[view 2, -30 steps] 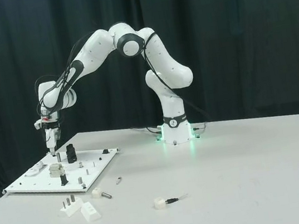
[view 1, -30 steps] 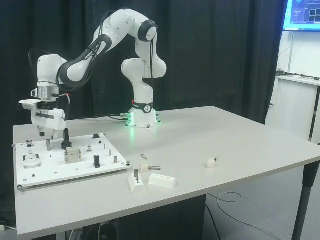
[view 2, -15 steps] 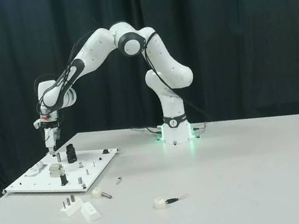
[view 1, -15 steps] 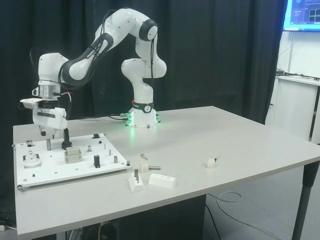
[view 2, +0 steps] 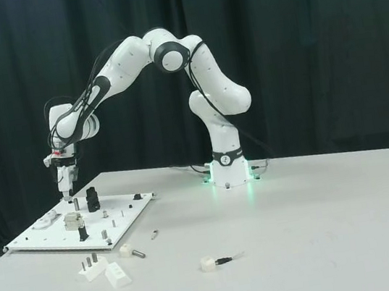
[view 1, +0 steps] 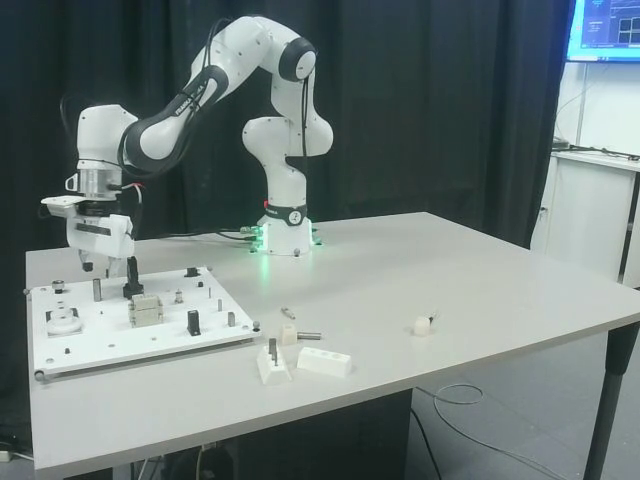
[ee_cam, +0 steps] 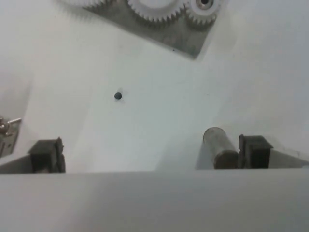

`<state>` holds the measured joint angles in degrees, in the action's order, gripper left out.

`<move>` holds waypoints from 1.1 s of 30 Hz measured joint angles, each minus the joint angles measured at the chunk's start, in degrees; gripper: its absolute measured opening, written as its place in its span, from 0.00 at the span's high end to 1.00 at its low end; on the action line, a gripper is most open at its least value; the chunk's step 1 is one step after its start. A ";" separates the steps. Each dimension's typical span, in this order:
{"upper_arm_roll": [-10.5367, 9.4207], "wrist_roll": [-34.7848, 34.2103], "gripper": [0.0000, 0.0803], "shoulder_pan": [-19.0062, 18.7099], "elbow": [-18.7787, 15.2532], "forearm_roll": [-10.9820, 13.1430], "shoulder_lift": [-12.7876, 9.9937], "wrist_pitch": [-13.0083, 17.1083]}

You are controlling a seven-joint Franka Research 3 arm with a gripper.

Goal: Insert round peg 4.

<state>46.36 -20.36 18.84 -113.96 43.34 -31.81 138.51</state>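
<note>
Black curtains hang behind a smooth grey desk (view 1: 420, 270), where the glossy white arm (view 2: 167, 62) reaches over a flat white board (view 1: 140, 335) of small fixtures. Toothed white gears (ee_cam: 159, 7) sit on a grey plate. The pincer (ee_cam: 145, 154) hangs above the board with its fingers spread apart, gripping nothing. A grey cylindrical peg (ee_cam: 217, 145) stands upright in the board, just beside one black fingertip (ee_cam: 255, 150).

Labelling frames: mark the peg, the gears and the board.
peg (ee_cam: 218, 145), wrist view, its rounded side
gears (ee_cam: 157, 8), wrist view, toothed rim of the middle one
board (view 1: 110, 343), first room view, bare front area
</note>
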 joint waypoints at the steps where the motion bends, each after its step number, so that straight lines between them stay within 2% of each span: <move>1: 0.00 -0.16 0.00 -0.01 0.00 -0.06 0.00 -0.02; 25: -0.01 -2.17 0.00 -0.39 0.00 -3.40 0.01 -1.49; 33: -0.04 -2.17 0.00 -0.39 -0.10 -3.62 -0.16 -1.57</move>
<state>46.32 -22.53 18.45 -114.06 39.73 -31.97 136.93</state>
